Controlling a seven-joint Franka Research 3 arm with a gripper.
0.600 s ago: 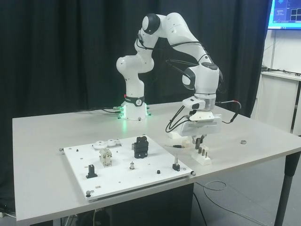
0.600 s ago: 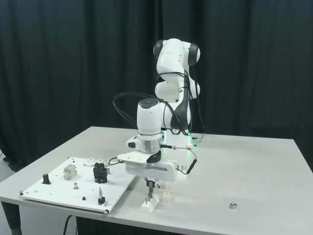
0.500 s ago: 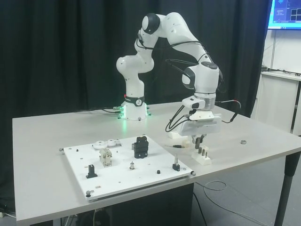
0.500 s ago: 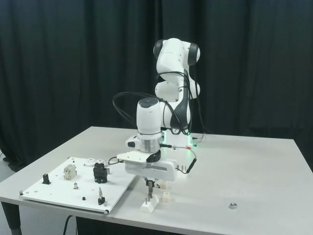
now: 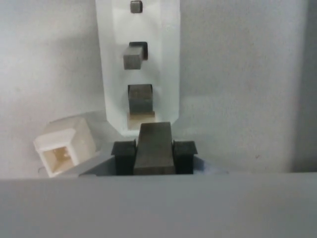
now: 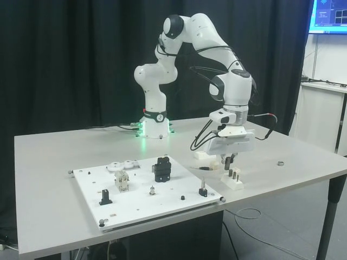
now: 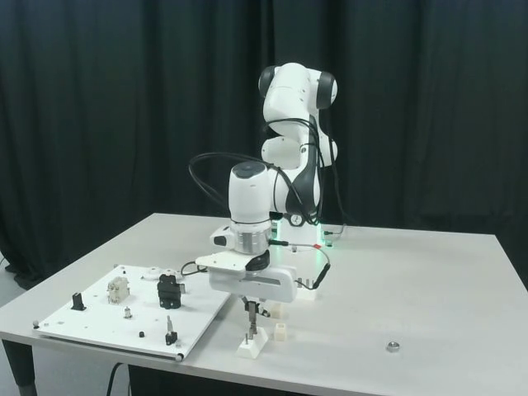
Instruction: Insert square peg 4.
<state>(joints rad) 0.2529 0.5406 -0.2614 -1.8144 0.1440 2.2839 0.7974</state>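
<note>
Held: a grey square-section metal peg [image 5: 154, 148], clamped between the two black fingertips of the white arm's gripper [image 5: 154, 154], hanging above the near end of the white plastic peg holder [image 5: 168, 64]. Probably rigid, smooth, light; best gripped on opposite flat faces, upright.

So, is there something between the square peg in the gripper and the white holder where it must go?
Nothing visible stands in the way. The gripper holds the square peg just above the near end of the white holder. Other pegs stand in the holder farther along, not in the gap below the held peg.
</note>
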